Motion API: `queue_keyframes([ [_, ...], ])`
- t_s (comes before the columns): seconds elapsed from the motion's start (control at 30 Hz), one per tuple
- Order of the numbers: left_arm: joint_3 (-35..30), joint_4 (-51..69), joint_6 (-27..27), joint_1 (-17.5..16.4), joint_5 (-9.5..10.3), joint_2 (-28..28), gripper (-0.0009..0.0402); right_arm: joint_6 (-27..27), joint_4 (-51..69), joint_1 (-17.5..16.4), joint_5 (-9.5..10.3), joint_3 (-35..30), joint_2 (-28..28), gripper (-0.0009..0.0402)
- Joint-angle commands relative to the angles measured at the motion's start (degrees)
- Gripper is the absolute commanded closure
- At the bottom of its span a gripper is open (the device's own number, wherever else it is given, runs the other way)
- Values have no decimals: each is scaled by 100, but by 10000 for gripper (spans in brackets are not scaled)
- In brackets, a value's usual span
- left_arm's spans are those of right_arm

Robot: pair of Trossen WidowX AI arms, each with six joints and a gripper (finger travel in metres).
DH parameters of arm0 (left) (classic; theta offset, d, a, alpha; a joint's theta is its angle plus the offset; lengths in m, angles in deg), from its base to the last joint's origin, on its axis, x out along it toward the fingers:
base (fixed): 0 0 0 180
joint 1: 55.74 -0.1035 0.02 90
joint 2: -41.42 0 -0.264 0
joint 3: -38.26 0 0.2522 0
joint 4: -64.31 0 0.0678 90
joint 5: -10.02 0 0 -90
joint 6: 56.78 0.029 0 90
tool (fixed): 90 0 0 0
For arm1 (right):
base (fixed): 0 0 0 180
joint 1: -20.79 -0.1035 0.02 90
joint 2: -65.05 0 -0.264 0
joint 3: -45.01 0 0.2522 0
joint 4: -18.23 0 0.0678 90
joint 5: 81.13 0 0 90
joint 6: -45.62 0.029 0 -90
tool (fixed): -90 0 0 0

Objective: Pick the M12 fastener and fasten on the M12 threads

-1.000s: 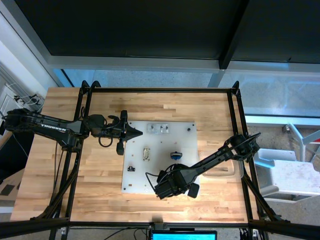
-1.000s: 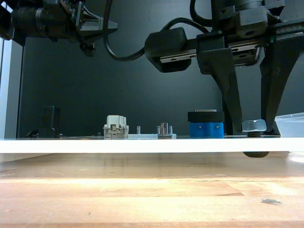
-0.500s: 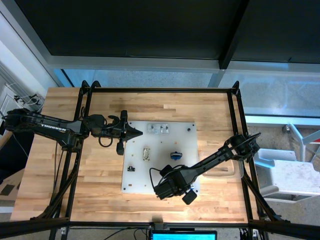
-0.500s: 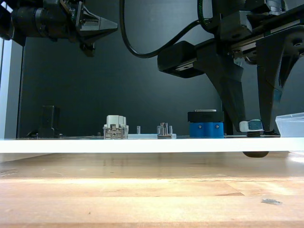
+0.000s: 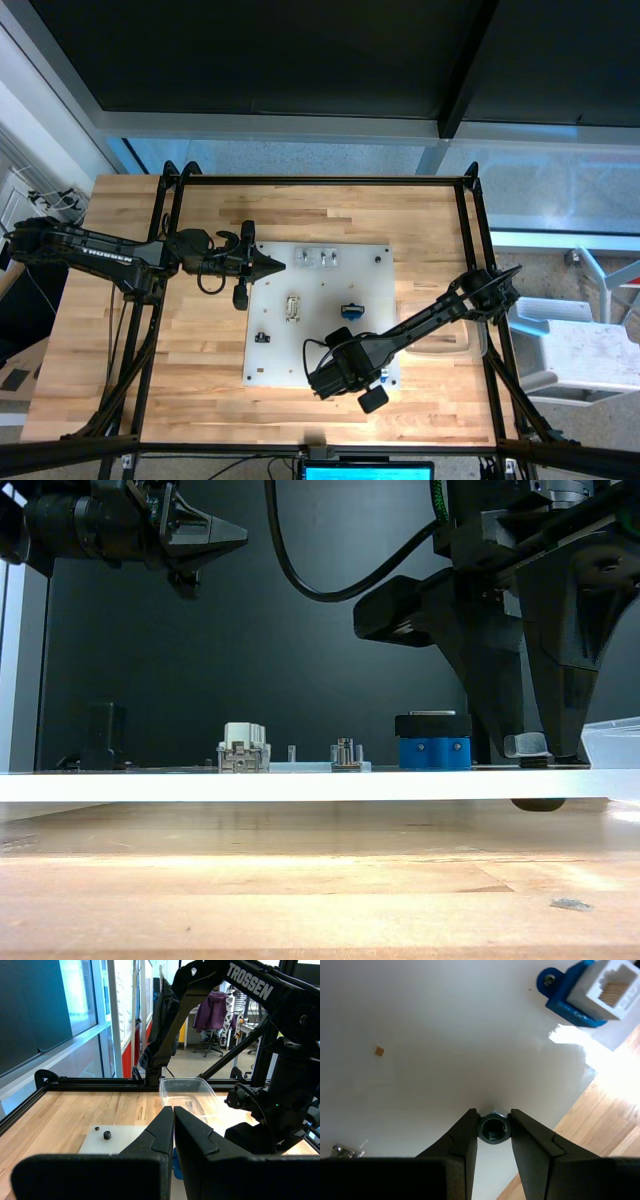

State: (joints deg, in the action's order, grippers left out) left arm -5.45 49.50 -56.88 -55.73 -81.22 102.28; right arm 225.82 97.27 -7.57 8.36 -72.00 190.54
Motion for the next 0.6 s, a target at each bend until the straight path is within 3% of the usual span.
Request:
queue_keyframes([
  [0.03,0,0,0,0,0,0,393,22,22,-2,-4,-7,-15,366],
  [0.6,0,0,0,0,0,0,393,-63,-44,-2,7,-7,-15,366],
])
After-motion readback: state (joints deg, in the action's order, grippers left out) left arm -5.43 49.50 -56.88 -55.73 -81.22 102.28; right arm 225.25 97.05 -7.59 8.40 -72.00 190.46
